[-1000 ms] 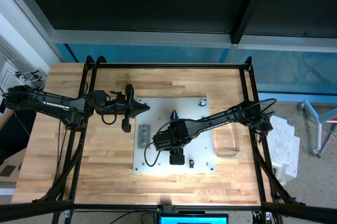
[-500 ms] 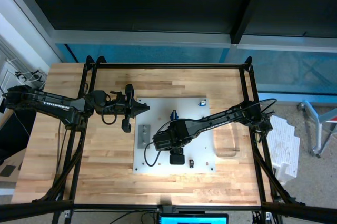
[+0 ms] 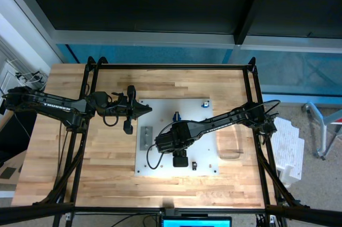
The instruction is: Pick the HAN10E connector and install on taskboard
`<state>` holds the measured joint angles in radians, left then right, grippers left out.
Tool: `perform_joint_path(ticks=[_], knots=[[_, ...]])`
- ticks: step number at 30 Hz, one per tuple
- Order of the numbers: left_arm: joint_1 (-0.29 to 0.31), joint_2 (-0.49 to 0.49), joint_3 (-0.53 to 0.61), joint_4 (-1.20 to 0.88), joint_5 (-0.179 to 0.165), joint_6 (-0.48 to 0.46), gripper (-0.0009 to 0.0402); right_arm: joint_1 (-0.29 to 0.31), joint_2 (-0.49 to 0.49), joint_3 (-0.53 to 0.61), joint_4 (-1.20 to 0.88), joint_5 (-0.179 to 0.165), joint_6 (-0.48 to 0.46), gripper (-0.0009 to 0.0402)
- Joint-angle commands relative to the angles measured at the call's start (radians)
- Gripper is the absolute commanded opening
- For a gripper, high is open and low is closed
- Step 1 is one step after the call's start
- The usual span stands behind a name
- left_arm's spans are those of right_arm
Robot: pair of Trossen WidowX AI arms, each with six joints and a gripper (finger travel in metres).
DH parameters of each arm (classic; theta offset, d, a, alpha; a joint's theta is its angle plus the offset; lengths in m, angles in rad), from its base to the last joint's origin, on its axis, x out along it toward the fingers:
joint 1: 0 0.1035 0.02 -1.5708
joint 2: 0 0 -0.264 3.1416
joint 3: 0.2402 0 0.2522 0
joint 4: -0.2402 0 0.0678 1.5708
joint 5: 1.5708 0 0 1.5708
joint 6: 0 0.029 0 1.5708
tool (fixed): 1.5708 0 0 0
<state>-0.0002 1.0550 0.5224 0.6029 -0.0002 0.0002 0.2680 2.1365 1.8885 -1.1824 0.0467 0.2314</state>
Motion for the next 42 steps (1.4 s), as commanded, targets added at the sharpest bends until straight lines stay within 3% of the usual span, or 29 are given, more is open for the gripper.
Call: perform_joint_path(ticks=[1, 19, 38, 42], knots=[[0.000, 0.000, 0.000, 0.000, 0.000, 0.000, 0.0001, 0.000, 0.000, -0.009, 0.002, 0.005, -0.005, 0.0039], [0.000, 0.000, 0.000, 0.000, 0.000, 0.000, 0.0001, 0.000, 0.000, -0.128, 0.124, 0.005, -0.005, 0.0039], [0.000, 0.000, 0.000, 0.000, 0.000, 0.000, 0.0001, 0.001, -0.029, -0.131, 0.122, 0.005, -0.005, 0.0040], [0.000, 0.000, 0.000, 0.000, 0.000, 0.000, 0.0001, 0.000, -0.041, -0.131, 0.122, 0.005, -0.006, 0.0059]])
